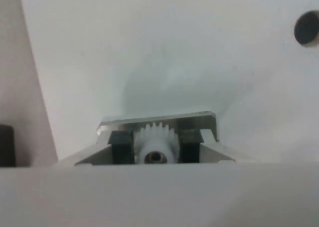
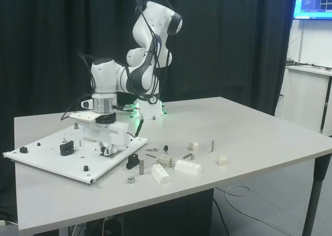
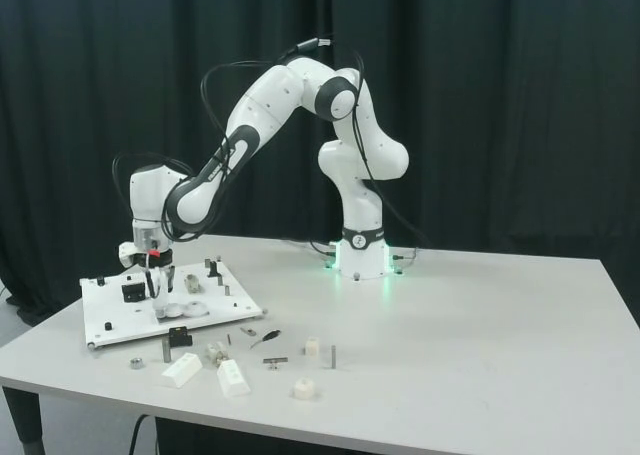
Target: Remove small gear.
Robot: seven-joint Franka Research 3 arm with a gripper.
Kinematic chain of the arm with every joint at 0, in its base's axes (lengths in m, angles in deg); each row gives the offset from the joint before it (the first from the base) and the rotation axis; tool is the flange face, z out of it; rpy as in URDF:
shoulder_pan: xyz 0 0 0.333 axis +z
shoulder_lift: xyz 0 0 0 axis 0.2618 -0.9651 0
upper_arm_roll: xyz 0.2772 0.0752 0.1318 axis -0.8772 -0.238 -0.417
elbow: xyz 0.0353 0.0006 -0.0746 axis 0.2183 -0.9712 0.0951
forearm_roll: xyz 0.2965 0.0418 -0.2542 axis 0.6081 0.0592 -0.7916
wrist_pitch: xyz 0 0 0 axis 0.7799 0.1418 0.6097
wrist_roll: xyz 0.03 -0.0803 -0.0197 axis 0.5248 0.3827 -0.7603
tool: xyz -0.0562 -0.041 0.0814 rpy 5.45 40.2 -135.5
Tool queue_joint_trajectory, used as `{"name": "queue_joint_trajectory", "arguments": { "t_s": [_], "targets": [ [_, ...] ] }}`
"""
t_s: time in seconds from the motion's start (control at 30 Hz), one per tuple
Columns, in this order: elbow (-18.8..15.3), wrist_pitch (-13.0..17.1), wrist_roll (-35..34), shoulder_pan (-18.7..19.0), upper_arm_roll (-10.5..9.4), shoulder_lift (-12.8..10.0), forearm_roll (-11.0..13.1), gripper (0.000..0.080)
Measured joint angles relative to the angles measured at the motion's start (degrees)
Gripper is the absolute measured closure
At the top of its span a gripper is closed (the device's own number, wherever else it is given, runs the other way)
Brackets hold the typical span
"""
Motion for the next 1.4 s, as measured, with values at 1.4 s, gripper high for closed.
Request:
{"name": "queue_joint_trajectory", "arguments": {
  "t_s": [1.4],
  "targets": [
    [-0.25,0.21,-2.35,-0.01,0.17,0.52,0.83,0.0665]
  ]
}}
